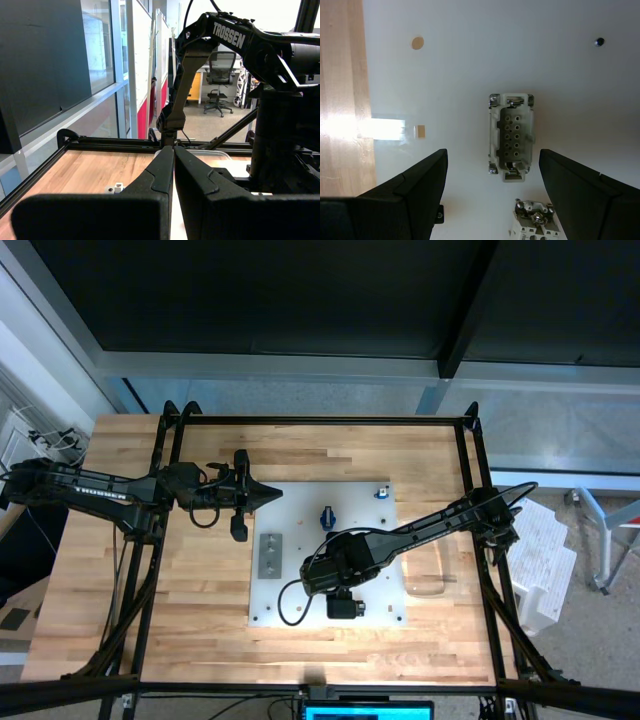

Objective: Pick the HAN10E connector and install on the hub

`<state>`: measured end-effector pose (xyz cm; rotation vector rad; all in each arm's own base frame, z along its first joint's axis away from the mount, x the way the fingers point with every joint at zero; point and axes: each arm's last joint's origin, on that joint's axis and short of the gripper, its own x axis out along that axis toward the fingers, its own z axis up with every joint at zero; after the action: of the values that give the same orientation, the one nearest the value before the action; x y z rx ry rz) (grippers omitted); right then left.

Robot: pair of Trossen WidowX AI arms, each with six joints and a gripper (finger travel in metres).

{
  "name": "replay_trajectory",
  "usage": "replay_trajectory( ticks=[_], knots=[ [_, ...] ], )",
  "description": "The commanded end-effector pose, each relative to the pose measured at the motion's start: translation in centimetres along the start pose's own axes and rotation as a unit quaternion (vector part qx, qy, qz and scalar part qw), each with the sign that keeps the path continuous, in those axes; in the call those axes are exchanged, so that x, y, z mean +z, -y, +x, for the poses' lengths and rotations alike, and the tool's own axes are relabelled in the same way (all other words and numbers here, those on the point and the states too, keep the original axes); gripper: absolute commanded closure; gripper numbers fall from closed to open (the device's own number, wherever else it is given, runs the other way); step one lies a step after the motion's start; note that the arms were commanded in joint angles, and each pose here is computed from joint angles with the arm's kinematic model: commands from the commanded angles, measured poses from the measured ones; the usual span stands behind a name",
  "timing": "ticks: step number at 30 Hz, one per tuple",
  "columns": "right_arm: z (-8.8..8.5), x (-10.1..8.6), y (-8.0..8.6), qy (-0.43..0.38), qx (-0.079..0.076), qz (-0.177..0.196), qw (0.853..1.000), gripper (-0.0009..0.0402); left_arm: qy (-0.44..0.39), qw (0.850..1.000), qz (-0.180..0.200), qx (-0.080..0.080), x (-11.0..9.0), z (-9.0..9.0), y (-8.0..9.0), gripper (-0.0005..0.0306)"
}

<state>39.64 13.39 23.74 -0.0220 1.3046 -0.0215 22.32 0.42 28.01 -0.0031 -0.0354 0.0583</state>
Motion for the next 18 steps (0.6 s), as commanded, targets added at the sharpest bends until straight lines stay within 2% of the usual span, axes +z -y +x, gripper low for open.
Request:
replay_trajectory(
  ticks=[1, 12, 18],
  knots=[
    [0.7, 0.0, 0.2, -0.010, -0.005, 0.007, 1.000, 0.0138, 0.000, 1.000, 0.000, 0.000, 0.0, 0.0, 0.0, 0.0300],
    [2.8, 0.1, 0.4, -0.026, -0.009, 0.008, 1.000, 0.0139, 0.000, 1.000, 0.000, 0.000, 0.0, 0.0, 0.0, 0.0300],
    [2.4, 0.1, 0.4, -0.022, -0.005, 0.004, 1.000, 0.0144, 0.000, 1.000, 0.000, 0.000, 0.0, 0.0, 0.0, 0.0300]
  ],
)
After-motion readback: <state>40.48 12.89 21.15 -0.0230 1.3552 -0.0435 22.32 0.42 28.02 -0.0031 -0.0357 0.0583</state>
